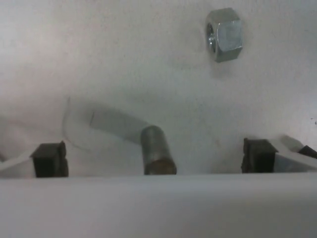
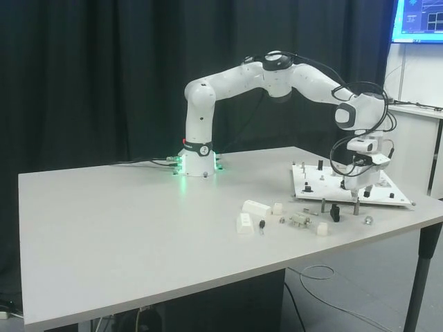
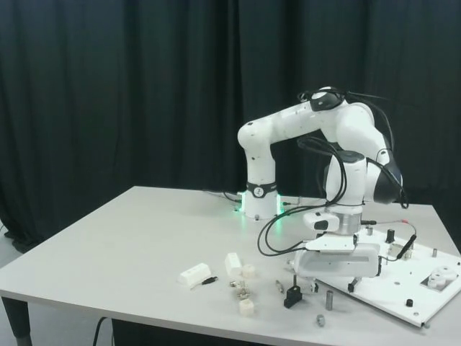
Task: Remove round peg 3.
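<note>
Grey metal peg [image 1: 157, 156] stands upright between the two black fingertips of the end effector [image 1: 153, 158] in the wrist view; the fingertips are wide apart and do not touch it. A hex nut [image 1: 224, 34] lies well apart on the surface [image 1: 124, 59]. First room view: the end effector [image 2: 354, 194] hangs low over the white board [image 2: 315, 188]. Second room view: the end effector [image 3: 333, 277] sits at the board's [image 3: 403, 285] near edge, with small loose parts [image 3: 238, 277] beside it.

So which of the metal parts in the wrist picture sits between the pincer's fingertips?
The round peg, standing between the two black fingertips; the hex nut lies apart.
</note>
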Robot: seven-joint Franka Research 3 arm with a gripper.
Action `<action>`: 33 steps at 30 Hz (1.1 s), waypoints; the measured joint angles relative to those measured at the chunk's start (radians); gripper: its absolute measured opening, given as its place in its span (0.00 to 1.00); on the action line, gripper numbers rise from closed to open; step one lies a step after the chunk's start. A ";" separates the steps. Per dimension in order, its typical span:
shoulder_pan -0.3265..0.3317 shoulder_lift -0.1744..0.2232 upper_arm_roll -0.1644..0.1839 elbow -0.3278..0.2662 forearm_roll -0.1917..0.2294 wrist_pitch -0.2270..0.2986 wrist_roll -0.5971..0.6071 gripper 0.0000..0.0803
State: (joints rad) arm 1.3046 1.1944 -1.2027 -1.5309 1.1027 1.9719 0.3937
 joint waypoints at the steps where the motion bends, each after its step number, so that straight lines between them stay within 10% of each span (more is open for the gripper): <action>1: 0.000 -0.002 -0.002 0.001 0.000 -0.004 0.000 0.99; 33: 0.017 -0.013 -0.068 0.028 -0.001 -0.116 0.001 1.00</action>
State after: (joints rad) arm 1.3212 1.1812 -1.2705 -1.5028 1.1022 1.8556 0.3946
